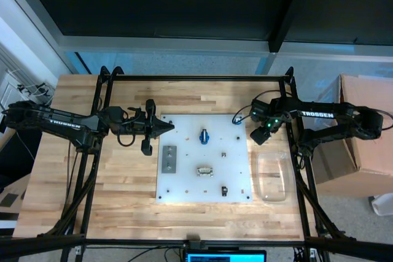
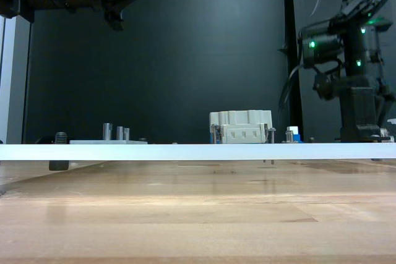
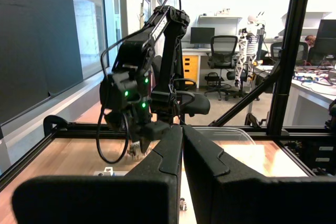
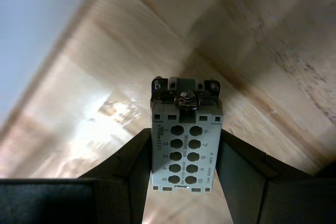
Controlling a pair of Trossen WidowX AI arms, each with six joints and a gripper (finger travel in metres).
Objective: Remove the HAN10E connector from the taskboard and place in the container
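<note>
While left end effector [image 1: 167, 126] hovers closed over board [image 1: 233, 151], right end effector [image 4: 185, 136] grips HAN10E connector [image 4: 185, 121] above wood [image 4: 262, 24].

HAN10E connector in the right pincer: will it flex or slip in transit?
Probably rigid: the HAN10E connector looks like moulded plastic with a metal screw. Its smooth sides between the right pincer, beside the board, might slip if jolted. The left pincer, shut, hovers over the board's left edge.

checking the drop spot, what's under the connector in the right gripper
Only wood table shows under the connector, held in the right gripper right of the board; its fingers hide what lies beside. The left gripper hovers shut over the board's left edge.
</note>
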